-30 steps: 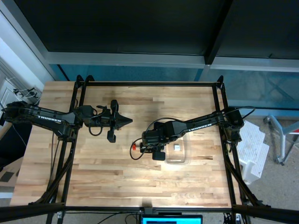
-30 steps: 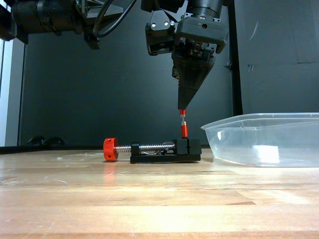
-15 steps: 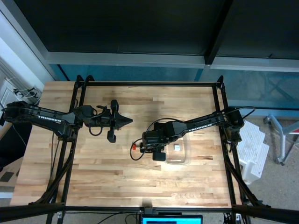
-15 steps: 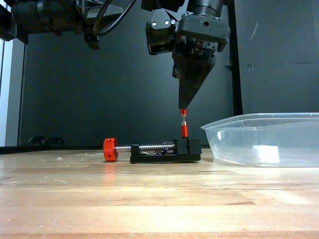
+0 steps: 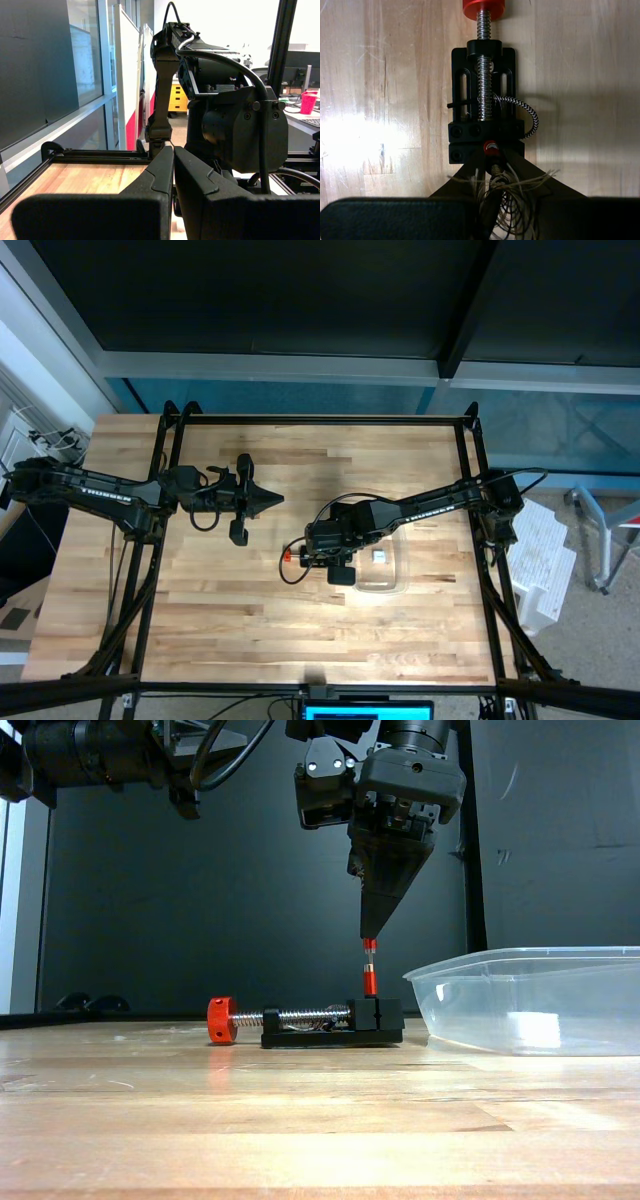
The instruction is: Pick the rca connector and install on the hub
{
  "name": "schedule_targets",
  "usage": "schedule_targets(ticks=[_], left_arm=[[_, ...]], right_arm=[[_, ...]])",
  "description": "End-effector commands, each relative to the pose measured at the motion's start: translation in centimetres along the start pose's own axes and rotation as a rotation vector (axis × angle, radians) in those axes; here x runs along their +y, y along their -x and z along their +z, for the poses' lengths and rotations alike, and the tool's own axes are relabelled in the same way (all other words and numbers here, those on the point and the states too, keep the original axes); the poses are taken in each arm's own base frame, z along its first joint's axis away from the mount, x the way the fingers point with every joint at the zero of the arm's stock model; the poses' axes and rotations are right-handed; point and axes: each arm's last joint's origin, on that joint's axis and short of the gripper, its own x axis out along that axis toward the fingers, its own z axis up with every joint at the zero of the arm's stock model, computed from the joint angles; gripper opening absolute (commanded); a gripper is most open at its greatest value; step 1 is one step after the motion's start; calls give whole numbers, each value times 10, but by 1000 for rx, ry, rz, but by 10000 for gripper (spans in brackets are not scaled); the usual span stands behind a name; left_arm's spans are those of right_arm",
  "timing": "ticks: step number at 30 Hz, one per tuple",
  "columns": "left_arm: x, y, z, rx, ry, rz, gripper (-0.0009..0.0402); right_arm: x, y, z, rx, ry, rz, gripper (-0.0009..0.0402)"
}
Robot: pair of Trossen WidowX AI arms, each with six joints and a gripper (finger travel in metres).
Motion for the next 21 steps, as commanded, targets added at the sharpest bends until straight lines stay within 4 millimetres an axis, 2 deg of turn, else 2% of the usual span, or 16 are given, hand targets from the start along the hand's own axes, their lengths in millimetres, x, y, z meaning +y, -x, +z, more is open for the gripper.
schedule_targets(ticks=[1, 21], left_arm=[[0, 0, 0, -1, 0, 0, 0], [0, 0, 0, -1, 0, 0, 0]], right_arm=[[0, -1, 0, -2, 2, 0, 0], [0, -7, -3, -2, 2, -7, 0]])
